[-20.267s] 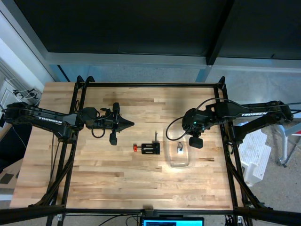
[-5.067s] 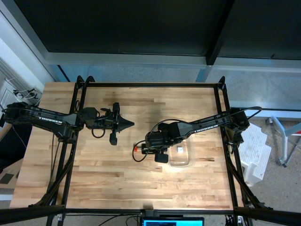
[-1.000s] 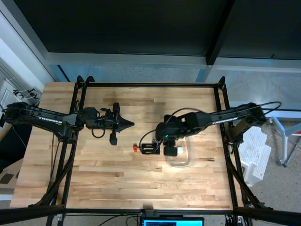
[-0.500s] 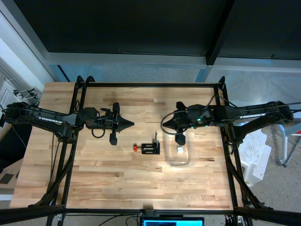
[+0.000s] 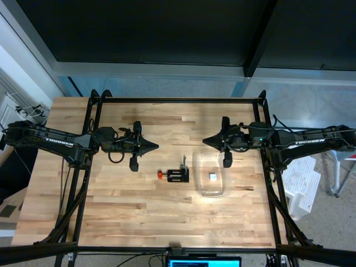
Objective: Pick the USB-C connector and install on taskboard
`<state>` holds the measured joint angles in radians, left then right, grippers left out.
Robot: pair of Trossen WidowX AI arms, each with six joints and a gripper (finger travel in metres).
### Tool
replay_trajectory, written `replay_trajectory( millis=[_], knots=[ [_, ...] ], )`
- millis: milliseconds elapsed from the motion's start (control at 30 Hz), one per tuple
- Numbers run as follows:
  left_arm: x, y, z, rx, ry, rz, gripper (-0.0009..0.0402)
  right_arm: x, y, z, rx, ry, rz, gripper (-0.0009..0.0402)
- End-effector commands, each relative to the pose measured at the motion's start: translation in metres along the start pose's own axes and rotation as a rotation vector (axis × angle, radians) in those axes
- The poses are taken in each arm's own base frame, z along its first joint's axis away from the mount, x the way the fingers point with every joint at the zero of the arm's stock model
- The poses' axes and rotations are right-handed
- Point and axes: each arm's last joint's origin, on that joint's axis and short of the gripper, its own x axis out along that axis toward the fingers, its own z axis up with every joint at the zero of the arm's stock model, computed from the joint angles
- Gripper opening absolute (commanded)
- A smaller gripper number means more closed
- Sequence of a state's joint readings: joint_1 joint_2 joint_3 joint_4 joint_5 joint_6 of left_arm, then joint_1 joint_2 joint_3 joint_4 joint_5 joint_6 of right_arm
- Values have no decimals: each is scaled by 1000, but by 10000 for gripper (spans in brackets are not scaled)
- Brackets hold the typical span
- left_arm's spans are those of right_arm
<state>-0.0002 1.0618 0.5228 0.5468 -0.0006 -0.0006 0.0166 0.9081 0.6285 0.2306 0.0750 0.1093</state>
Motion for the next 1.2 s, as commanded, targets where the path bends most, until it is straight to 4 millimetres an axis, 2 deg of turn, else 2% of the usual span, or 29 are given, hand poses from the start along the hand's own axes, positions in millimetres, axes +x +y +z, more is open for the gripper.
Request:
replay_trajectory(
  millis=[33,400,1200],
  knots=[
    [0,0,0,0,0,0,0,-8,-1,-7,7,-57,27,0],
    [0,0,0,0,0,0,0,-14,-3,-24,15,-59,36,0],
    [0,0,0,0,0,0,0,-14,-3,-28,-7,-54,44,0]
  ],
)
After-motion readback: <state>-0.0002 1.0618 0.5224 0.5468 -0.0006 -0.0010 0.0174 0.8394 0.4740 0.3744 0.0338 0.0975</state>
